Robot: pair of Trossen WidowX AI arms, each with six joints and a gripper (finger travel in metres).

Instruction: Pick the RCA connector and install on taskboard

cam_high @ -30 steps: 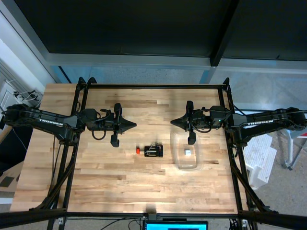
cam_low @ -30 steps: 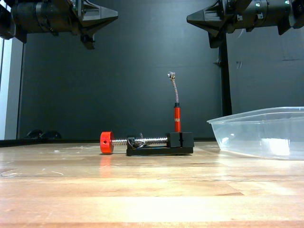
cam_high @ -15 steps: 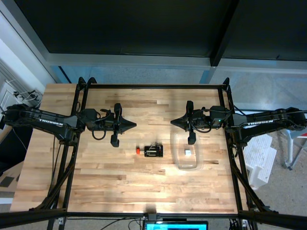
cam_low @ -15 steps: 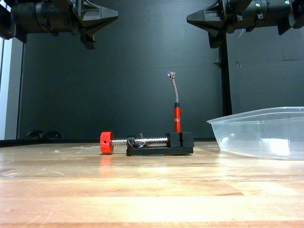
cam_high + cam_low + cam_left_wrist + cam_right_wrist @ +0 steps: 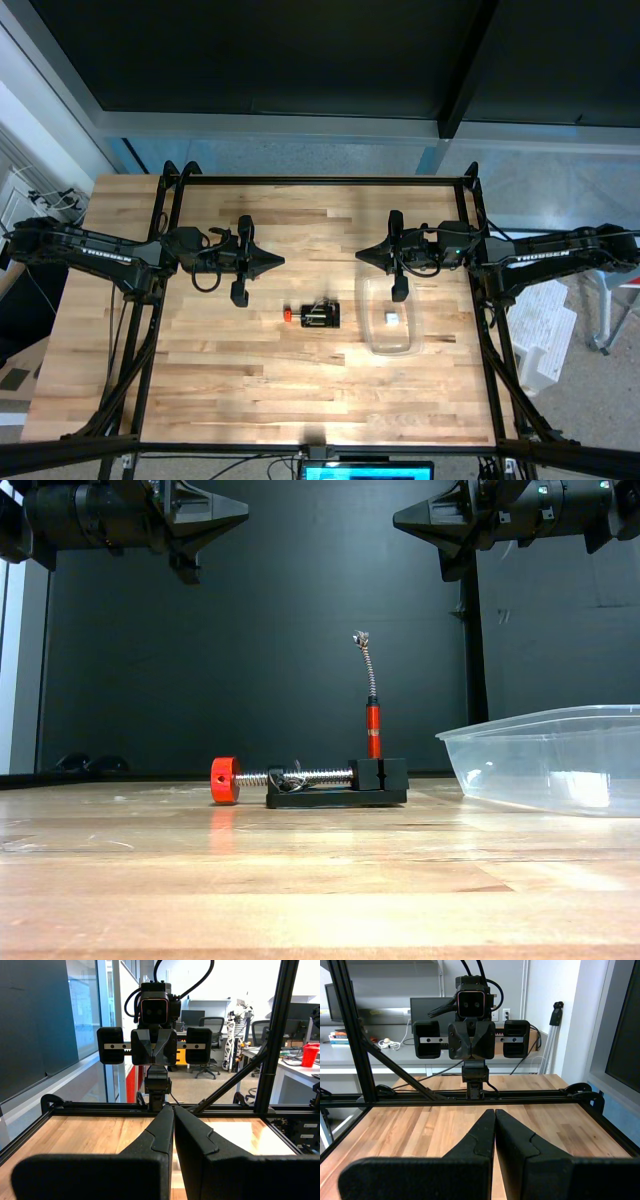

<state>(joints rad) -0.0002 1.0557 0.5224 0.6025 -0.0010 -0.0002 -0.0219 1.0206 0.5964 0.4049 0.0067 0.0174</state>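
Inspection found the connector standing upright on the right end of the vise, near the middle of the table, with nothing holding it. Its braided cable rose straight from it and bent leftward at the top. The vise's red knob pointed left. In the high view the connector could not be told apart from the vise.

The left gripper hung high above the table, to the far left of the vise and well apart from it, fingers pressed together and holding nothing. The right gripper hung equally high, above the far end of the tray, fingers likewise pressed together and empty. The two grippers pointed at one another.

The clear tray sat right of the vise. The white block lay inside it, bare.
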